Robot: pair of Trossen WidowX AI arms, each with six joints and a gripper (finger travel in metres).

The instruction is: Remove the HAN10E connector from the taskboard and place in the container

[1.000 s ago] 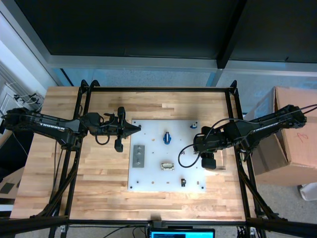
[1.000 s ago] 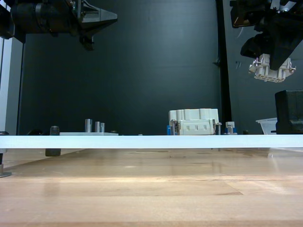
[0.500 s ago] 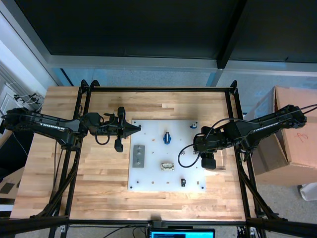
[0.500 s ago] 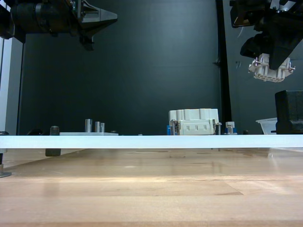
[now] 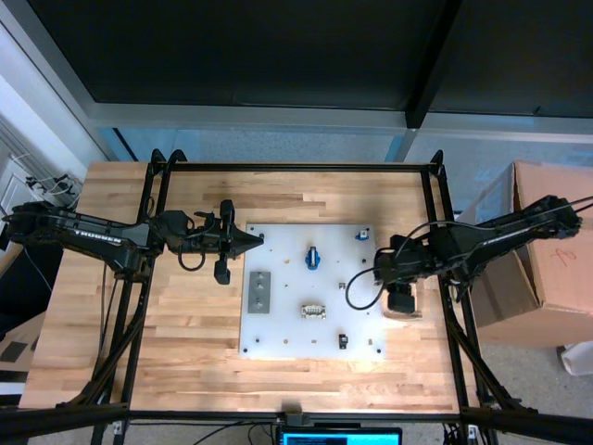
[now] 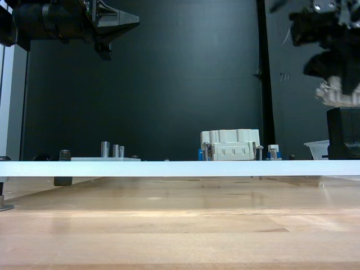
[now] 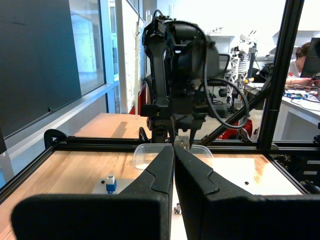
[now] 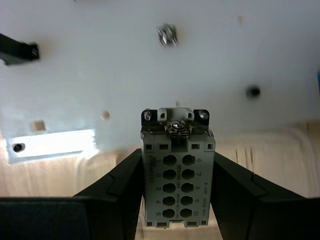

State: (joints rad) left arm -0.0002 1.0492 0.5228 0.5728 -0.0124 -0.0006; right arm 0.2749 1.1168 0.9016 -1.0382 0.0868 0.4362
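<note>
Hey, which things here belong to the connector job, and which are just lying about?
Job: HAN10E connector, held in the right claw above the right edge of the taskboard; container beside that edge; left claw, shut, raised over the board's left edge.
Lying about: beige housing, blue part, grey peg block on the board; cardboard box off-table.

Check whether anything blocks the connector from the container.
Nothing visible does. The right gripper holds the connector in the air near the container at the board's right edge. The left gripper, shut, hovers over the board's left edge.
</note>
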